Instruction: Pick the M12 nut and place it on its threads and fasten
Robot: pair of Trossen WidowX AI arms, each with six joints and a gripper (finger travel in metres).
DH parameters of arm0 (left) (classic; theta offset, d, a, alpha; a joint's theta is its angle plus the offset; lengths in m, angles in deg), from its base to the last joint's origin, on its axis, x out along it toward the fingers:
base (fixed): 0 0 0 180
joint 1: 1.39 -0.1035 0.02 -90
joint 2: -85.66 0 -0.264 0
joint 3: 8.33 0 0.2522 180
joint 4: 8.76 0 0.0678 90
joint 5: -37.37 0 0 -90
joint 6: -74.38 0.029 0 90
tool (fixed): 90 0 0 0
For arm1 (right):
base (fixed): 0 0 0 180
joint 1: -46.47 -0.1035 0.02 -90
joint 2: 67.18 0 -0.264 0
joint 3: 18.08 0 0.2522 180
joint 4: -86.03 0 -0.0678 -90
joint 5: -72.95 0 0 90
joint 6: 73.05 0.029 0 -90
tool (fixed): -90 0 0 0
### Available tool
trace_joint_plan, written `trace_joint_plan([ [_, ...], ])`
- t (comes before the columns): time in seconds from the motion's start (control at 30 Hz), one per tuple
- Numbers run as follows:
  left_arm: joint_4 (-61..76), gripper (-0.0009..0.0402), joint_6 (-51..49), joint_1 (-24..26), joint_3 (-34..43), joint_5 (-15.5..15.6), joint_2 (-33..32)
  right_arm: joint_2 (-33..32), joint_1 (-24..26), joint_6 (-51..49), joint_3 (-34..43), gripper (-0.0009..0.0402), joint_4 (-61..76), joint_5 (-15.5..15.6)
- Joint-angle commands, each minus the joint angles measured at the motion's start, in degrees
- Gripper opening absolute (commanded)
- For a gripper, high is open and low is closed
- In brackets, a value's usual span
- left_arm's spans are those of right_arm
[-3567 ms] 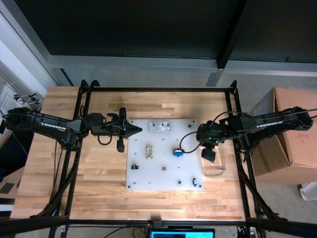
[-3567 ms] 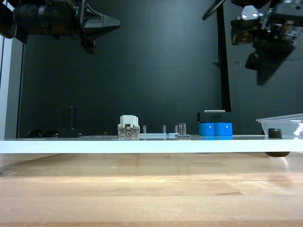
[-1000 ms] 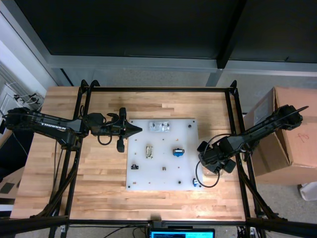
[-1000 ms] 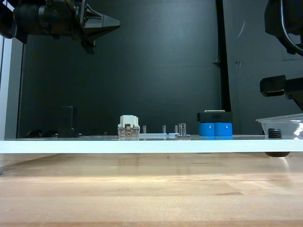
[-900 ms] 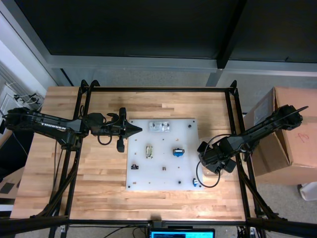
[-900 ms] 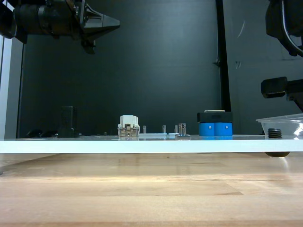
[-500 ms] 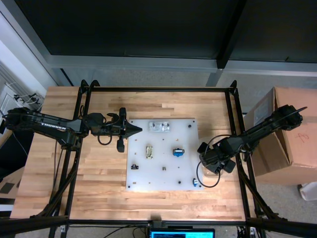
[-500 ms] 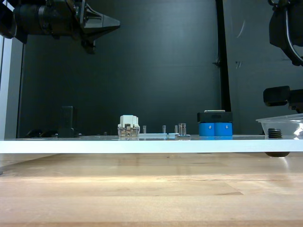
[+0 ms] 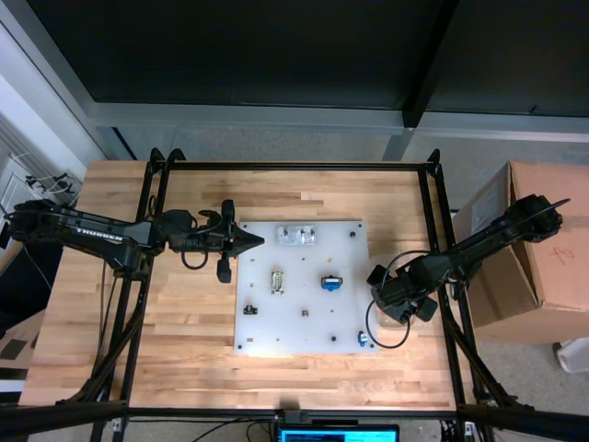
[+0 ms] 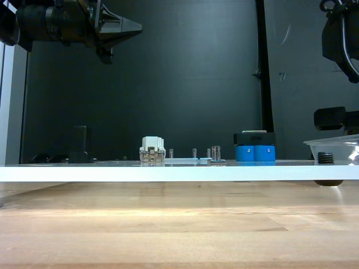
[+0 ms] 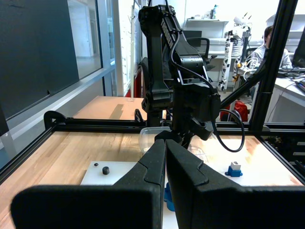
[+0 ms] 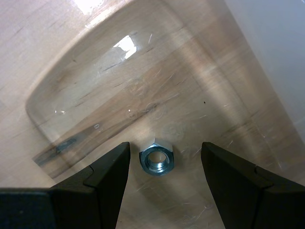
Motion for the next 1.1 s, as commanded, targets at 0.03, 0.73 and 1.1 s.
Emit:
trace_joint_plan([
  [0.03,-0.02,0.0000,0.02,-0.02,0.00,0.00,0.00,0.00,-0.02,0.04,-0.07,0.0205,0.13,-0.04],
  [0.73,0.00,0.0000,0.02,-0.02,0.00,0.00,0.00,0.00,-0.15,0.17,-0.07,0.0055,-0.63,0.02],
  [1.1,-0.02,0.0000,0.02,0.00,0.00,0.00,0.00,0.66,-0.13,0.17,4.02,0.0034,4.17,-0.02],
])
